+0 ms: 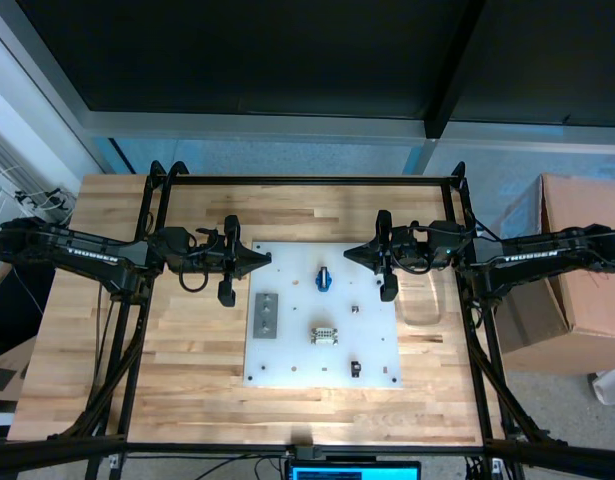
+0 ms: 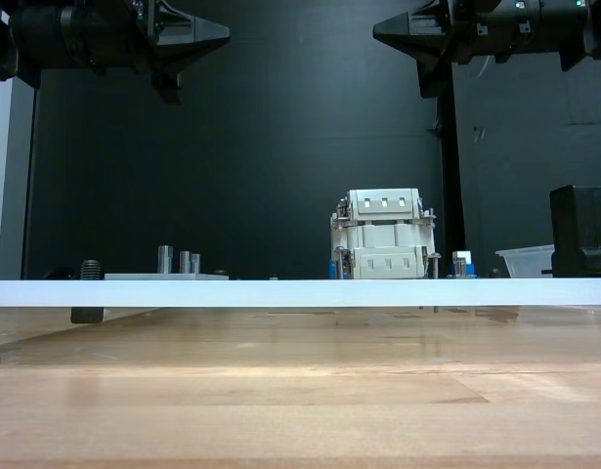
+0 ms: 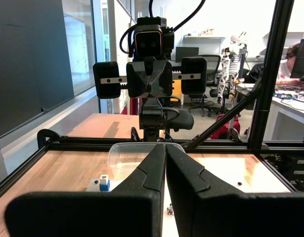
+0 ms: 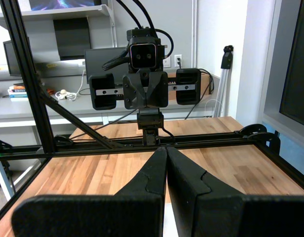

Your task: Remove the HAN10E connector from the taskboard and place in the container

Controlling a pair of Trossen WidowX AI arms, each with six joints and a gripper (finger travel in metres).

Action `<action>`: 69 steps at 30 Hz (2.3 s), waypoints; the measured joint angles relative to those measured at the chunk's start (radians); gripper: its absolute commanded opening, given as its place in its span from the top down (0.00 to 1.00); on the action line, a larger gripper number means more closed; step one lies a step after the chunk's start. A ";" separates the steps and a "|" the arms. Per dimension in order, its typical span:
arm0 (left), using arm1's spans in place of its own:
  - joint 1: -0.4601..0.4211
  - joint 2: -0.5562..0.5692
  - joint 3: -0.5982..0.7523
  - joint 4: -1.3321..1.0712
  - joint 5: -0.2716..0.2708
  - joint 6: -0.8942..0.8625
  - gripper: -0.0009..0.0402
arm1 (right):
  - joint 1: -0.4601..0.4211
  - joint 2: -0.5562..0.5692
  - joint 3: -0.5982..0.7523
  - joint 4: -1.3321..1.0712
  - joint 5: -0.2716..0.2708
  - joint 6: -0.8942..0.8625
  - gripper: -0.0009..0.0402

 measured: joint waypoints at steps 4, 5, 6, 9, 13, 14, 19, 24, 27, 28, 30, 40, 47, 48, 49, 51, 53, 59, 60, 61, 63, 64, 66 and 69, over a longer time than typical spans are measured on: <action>0.000 0.000 0.000 0.000 0.000 0.000 0.98 | 0.000 0.000 0.000 0.001 0.000 0.000 0.98; 0.000 0.000 0.000 0.000 0.000 0.000 0.98 | 0.000 0.000 0.000 0.001 0.000 0.000 0.98; 0.000 0.000 0.000 0.000 0.000 0.000 0.98 | 0.000 0.000 0.002 0.001 0.000 0.000 0.98; 0.000 0.000 0.000 0.000 0.000 0.000 0.98 | 0.000 0.000 0.002 0.002 0.000 0.000 0.98; 0.000 0.000 0.000 0.000 0.000 0.000 0.98 | 0.000 0.000 0.003 0.002 0.000 0.000 0.98; 0.000 0.000 0.000 0.000 0.000 0.000 0.98 | 0.000 0.000 0.003 0.002 0.000 0.000 0.98; 0.000 0.000 0.000 0.000 0.000 0.000 0.98 | 0.002 0.000 0.003 -0.003 -0.003 0.006 0.98; 0.000 0.000 0.000 0.000 0.000 0.000 0.98 | 0.010 0.001 0.007 -0.063 -0.058 0.010 0.98; 0.000 0.000 0.000 0.000 0.000 0.000 0.98 | 0.043 0.002 0.026 -0.176 -0.029 0.012 0.98; 0.000 0.000 0.000 0.001 0.000 0.000 0.98 | 0.060 0.002 0.035 -0.212 -0.008 0.016 0.98; 0.000 0.000 0.000 0.000 0.000 0.000 0.98 | 0.098 0.003 0.061 -0.290 0.045 0.026 0.98; 0.000 0.000 0.000 0.001 0.000 0.000 0.98 | 0.259 0.135 0.307 -0.745 0.158 0.117 0.98; 0.000 0.000 0.000 0.000 0.000 0.000 0.98 | 0.307 0.332 0.552 -1.091 0.156 0.233 0.98; 0.000 0.000 0.000 0.000 0.000 0.000 0.98 | 0.309 0.364 0.589 -1.137 0.155 0.246 0.98; 0.000 0.000 0.000 0.000 0.000 0.000 0.98 | 0.311 0.396 0.629 -1.186 0.154 0.254 0.98; 0.000 0.000 0.000 0.000 0.000 0.000 0.98 | 0.313 0.461 0.706 -1.273 0.149 0.258 0.98; 0.000 0.000 0.000 0.000 0.000 0.000 0.98 | 0.315 0.523 0.783 -1.354 0.148 0.258 0.98; 0.000 0.000 0.000 0.000 0.000 0.000 0.98 | 0.315 0.679 0.990 -1.527 0.143 0.256 0.94; 0.000 0.000 0.000 0.000 0.000 0.000 0.98 | 0.315 0.702 1.021 -1.547 0.140 0.256 0.93; 0.000 0.000 0.000 0.000 0.000 0.000 0.98 | 0.315 0.724 1.052 -1.565 0.139 0.257 0.91; 0.000 0.000 0.000 0.000 0.000 0.000 0.98 | 0.315 0.761 1.105 -1.595 0.139 0.258 0.87; 0.000 0.000 0.000 0.000 0.000 0.000 0.98 | 0.314 0.779 1.127 -1.609 0.138 0.259 0.85; 0.000 0.000 0.000 0.000 0.000 0.000 0.98 | 0.314 0.811 1.169 -1.638 0.138 0.263 0.81; 0.000 0.000 0.000 0.000 0.000 0.000 0.98 | 0.313 0.857 1.232 -1.679 0.133 0.263 0.74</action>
